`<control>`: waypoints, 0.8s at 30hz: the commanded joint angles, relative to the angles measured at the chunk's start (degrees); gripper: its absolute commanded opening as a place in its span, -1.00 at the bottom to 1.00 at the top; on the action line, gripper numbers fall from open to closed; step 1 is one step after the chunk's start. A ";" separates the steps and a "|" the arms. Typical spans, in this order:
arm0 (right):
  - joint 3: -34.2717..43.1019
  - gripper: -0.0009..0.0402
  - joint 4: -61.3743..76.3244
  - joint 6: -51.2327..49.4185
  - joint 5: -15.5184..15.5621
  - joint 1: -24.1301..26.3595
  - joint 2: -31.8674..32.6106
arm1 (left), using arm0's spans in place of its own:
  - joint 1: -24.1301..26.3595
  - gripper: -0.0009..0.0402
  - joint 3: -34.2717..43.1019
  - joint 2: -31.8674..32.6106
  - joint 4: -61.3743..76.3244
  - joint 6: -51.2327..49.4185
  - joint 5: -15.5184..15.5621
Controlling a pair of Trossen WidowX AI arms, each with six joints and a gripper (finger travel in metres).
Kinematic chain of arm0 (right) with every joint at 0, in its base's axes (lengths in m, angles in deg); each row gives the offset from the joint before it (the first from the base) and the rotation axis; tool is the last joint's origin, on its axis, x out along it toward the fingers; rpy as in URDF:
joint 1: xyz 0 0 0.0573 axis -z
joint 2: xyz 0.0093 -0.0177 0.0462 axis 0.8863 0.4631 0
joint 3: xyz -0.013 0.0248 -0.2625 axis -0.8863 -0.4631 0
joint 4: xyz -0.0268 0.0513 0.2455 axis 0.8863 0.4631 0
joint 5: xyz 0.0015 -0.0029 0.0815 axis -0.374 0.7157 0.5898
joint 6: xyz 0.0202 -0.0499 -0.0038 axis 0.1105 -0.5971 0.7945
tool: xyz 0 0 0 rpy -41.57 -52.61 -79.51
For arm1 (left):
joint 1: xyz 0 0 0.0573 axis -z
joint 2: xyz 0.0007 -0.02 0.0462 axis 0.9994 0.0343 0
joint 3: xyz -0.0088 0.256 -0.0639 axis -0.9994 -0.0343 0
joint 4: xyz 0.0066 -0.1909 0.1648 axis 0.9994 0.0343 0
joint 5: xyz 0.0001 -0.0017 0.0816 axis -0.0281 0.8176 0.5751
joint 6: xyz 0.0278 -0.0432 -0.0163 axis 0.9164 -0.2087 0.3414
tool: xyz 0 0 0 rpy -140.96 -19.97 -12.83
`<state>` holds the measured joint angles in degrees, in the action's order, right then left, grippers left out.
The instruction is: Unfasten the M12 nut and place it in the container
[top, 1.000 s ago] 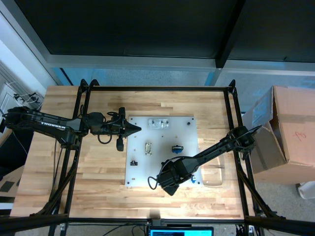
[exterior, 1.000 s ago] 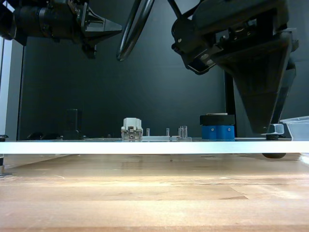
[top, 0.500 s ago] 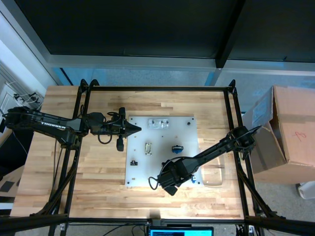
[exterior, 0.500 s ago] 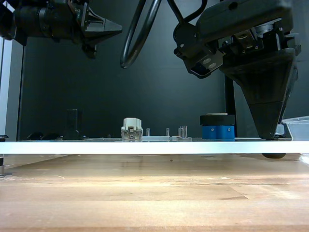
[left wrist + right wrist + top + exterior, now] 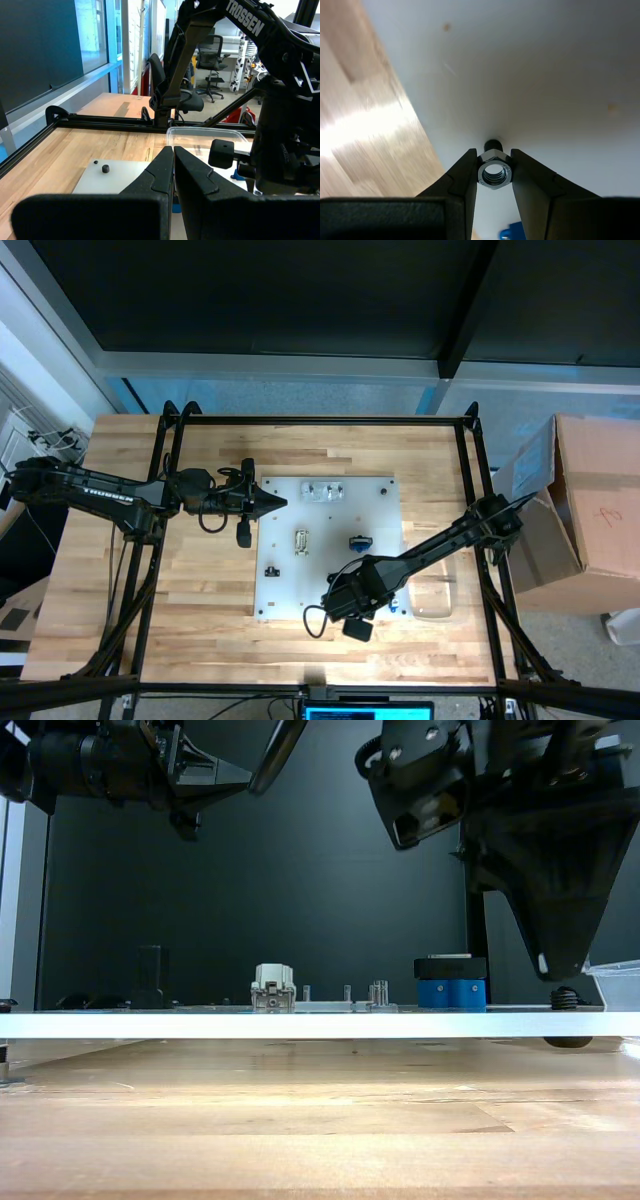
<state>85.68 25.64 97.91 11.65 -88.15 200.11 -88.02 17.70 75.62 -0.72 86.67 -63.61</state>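
- the white board (image 5: 300, 1023) is seen lying on the wooden table (image 5: 200, 640).
- at the board's near right edge the black ribbed stud (image 5: 565, 999) is shown bare, with its ribs uncovered.
- the right gripper (image 5: 545, 968) is held just above the stud, pointed down.
- its fingers (image 5: 465, 172) are clamped on the silver nut (image 5: 494, 174), which is held lifted clear of the stud.
- the clear container (image 5: 437, 598) is set just right of the board, beside the stud.
- a blue part (image 5: 450, 992) is seen farther in on the board.
- the left gripper (image 5: 278, 503) is held high over the board's far left part, pointed right, its fingers (image 5: 160, 170) pressed together.
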 commanded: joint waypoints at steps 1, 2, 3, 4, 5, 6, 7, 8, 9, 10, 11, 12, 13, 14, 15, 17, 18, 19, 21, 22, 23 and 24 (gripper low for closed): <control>0.02 -0.95 0.46 -2.93 0.13 0.00 -1.29 | 0.00 -0.96 0.00 0.00 -0.02 0.02 -0.02; 0.02 -0.95 0.46 -3.74 0.09 0.04 -1.70 | 0.00 -0.96 0.00 0.00 0.00 0.02 -0.02; 0.02 -0.95 0.50 -4.57 0.09 0.11 -2.10 | 0.00 -0.96 0.00 0.00 0.00 0.02 -0.02; 0.02 -0.95 0.59 -4.98 0.07 0.13 -2.54 | -0.02 -0.96 0.00 0.00 0.00 0.02 -0.02; 0.02 -0.95 0.61 -5.73 0.09 0.26 -2.93 | 0.00 -0.96 0.00 0.00 0.00 0.02 -0.02; 0.02 -0.95 0.66 -6.27 0.07 0.33 -3.41 | 0.00 -0.96 0.00 0.00 -0.02 0.02 -0.02; 0.02 -0.95 0.81 -6.78 0.04 0.50 -3.89 | 0.00 -0.96 0.00 0.00 0.00 0.02 -0.02; 0.02 -0.95 0.87 -7.30 0.04 0.68 -4.55 | 0.00 -0.96 0.00 0.00 0.00 0.02 -0.02; 0.02 -0.95 0.85 -7.28 0.04 0.92 -5.14 | 0.00 -0.96 0.00 0.00 0.00 0.02 -0.02; 0.07 -0.95 0.85 -7.26 0.07 1.29 -5.62 | 0.00 -0.96 0.00 0.00 0.00 0.02 -0.02; 0.17 -0.95 0.92 -7.23 0.07 1.60 -6.08 | 0.00 -0.96 0.00 0.00 -0.02 0.02 -0.02; 0.42 -0.95 0.98 -7.08 0.09 1.95 -6.27 | 0.00 -0.96 0.00 0.00 0.00 0.02 -0.02; 0.72 -0.95 1.09 -7.10 0.09 2.19 -6.29 | -0.02 -0.96 0.00 0.00 0.00 0.02 -0.02; 0.94 -0.95 1.09 -7.10 0.09 2.34 -6.29 | 0.00 -0.96 0.00 0.00 0.00 0.02 -0.02; 1.03 -0.95 1.09 -7.13 0.09 2.45 -6.29 | 0.00 -0.96 0.00 0.00 0.00 0.02 -0.02; 1.01 -0.95 1.11 -7.26 0.04 2.60 -6.29 | 0.00 -0.96 0.00 0.00 0.00 0.02 -0.02; 0.98 -0.95 1.11 -7.37 0.00 2.69 -6.29 | 0.00 -0.96 0.00 0.00 0.00 0.02 -0.02; 0.98 -0.95 1.09 -7.37 -0.20 2.84 -6.29 | 0.00 -0.96 0.00 0.00 0.00 0.02 -0.02; 0.94 -0.95 1.27 -7.39 -0.26 3.34 -6.36 | -0.02 -0.96 0.00 0.00 0.00 0.02 -0.02; 0.68 -0.95 1.29 -7.56 -0.26 3.63 -6.71 | -0.02 -0.96 0.00 0.00 0.00 0.02 -0.02; 0.24 -0.95 1.25 -7.76 -0.26 3.87 -7.08 | 0.00 -0.96 0.00 0.00 0.00 0.02 -0.02; -0.26 -0.95 1.25 -8.15 -0.31 4.04 -7.50 | 0.00 -0.96 0.00 0.00 0.00 0.02 -0.02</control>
<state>86.07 26.82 90.18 11.56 -84.39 193.14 -88.02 17.70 75.62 -0.72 86.67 -63.64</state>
